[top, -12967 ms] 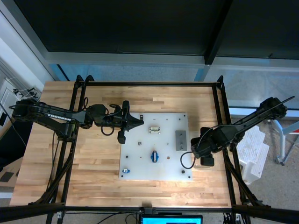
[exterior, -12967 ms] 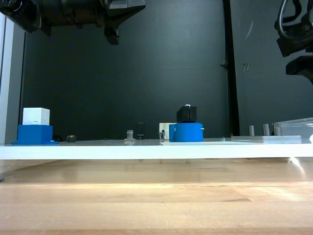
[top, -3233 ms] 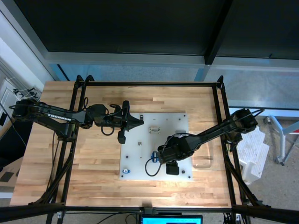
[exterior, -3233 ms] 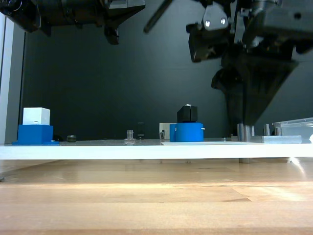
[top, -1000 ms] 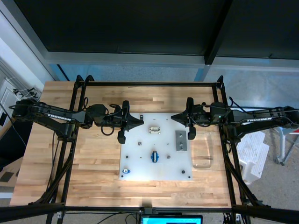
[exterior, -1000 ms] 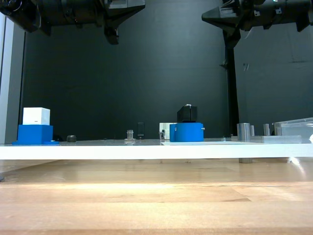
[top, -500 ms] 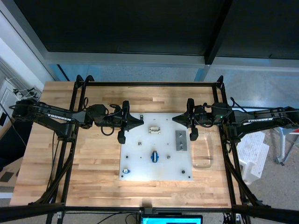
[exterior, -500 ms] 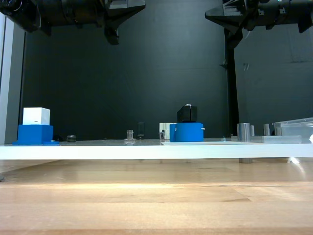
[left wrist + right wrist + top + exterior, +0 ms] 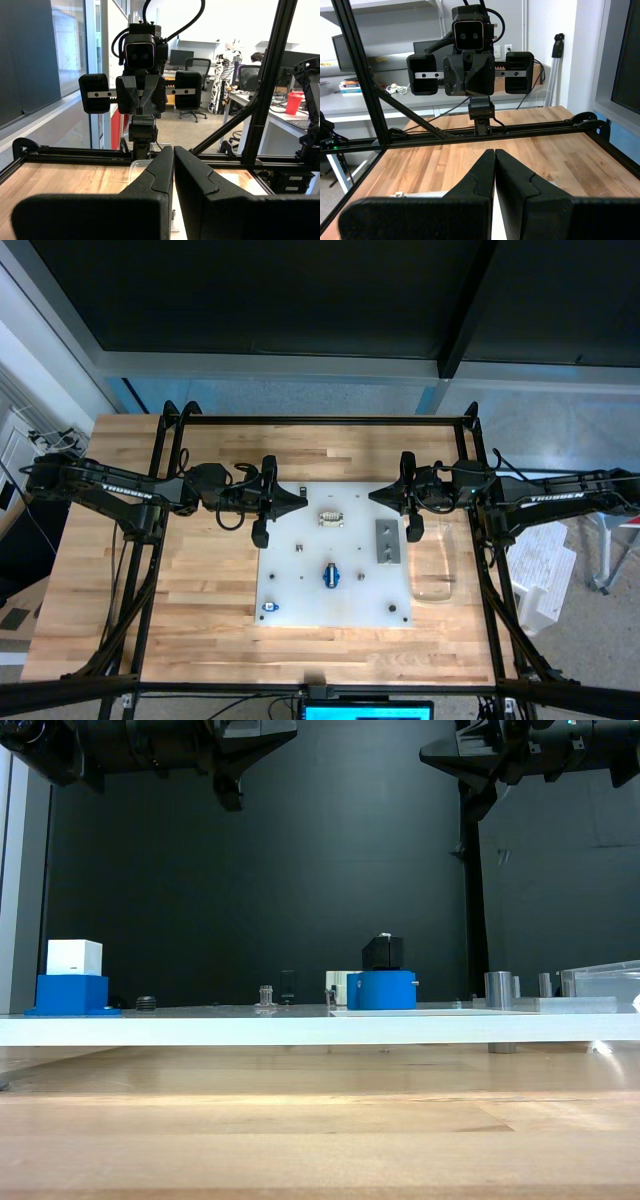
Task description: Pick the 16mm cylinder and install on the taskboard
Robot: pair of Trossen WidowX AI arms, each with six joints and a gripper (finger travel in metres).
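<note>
The left end effector (image 9: 300, 499) and right end effector (image 9: 374, 495) are hovering over the taskboard's (image 9: 300, 592) far edge, facing each other, fingers pressed together. "TROSSEN" is showing on the left arm (image 9: 125, 494) and right arm (image 9: 545, 497). The cylinder (image 9: 359, 577) is standing in the taskboard, just right of the blue connector (image 9: 331, 575).

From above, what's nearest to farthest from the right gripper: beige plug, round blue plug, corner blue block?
Right gripper hovers over the white taskboard's far edge, left gripper opposite.
1. Beige rectangular plug, far side.
2. Round blue plug, middle.
3. Small blue block, near-left corner.
</note>
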